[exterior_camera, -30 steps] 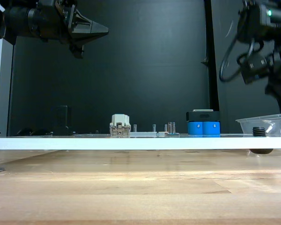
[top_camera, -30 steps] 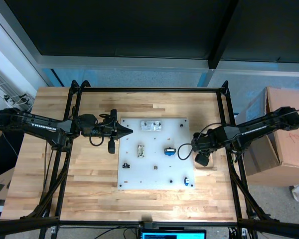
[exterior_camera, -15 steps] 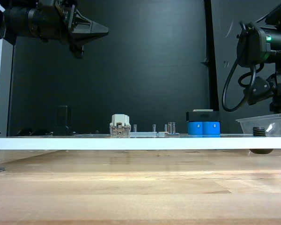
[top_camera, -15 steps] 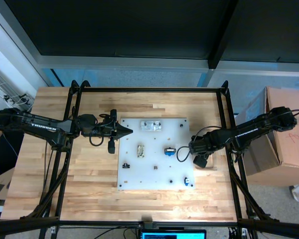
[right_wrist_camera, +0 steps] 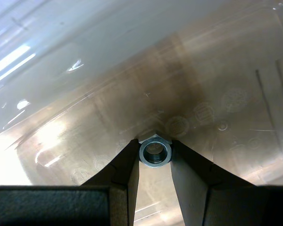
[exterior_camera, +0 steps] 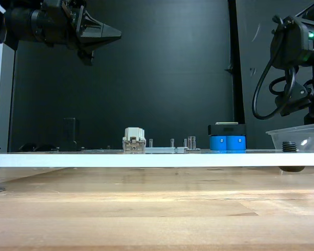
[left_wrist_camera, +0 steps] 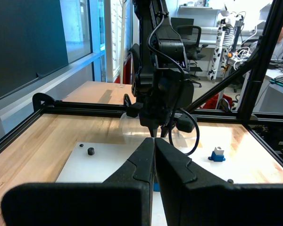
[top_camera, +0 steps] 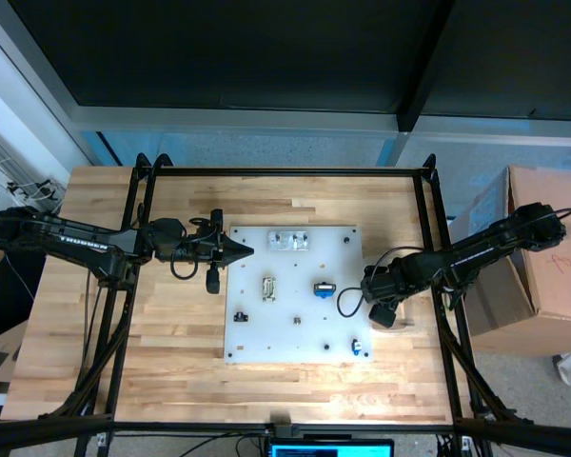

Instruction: Unfasten the M12 nut and place it in the container

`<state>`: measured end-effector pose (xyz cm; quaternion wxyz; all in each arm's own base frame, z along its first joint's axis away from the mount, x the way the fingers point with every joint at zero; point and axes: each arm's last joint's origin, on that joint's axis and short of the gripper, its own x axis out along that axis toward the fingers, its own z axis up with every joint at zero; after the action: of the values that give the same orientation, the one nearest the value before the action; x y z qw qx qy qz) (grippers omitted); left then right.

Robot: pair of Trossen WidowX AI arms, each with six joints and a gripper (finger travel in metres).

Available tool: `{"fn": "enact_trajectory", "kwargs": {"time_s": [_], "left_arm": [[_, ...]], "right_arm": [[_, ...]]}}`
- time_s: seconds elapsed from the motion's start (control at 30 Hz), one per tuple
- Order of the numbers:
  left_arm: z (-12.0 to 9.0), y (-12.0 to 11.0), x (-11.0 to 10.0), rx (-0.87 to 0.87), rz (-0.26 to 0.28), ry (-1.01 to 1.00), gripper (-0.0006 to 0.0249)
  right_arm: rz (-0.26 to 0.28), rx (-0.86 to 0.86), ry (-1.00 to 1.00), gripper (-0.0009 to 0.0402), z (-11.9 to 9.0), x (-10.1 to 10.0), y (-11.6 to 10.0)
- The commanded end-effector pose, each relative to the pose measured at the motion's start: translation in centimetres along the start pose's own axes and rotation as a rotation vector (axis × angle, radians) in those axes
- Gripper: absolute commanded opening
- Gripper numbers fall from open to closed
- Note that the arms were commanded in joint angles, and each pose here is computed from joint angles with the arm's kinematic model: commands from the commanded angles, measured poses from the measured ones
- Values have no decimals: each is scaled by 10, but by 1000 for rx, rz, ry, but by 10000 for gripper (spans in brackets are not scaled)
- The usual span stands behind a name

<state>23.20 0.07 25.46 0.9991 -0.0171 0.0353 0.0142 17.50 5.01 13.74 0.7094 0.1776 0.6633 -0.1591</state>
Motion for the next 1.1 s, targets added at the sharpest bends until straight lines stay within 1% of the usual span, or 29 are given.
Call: {"fn": "enact_trajectory", "kwargs": {"time_s": [0.03,0.2,0.53,0.7,0.77,0.83,0.9,1.0,1.1], "left_arm": [[0,0,0,0,0,0,0],[0,0,0,0,0,0,0],[0,0,0,0,0,0,0],[0,0,0,0,0,0,0],[0,0,0,0,0,0,0],[0,0,0,0,0,0,0],[0,0,0,0,0,0,0],[0,0,0,0,0,0,0],[0,0,0,0,0,0,0]], "right_arm": [[7,3,12,0,-3,1,2],[23,5,29,0,-7,1,7],[36,23,30,0,-15,0,15],[46,25,25,1,-18,-2,21],[51,23,22,7,-18,-4,23],[55,22,20,25,-18,-5,25],[56,37,20,53,-19,-6,26],[45,60,30,118,-19,-11,29],[27,55,34,197,-16,-20,31]]}}
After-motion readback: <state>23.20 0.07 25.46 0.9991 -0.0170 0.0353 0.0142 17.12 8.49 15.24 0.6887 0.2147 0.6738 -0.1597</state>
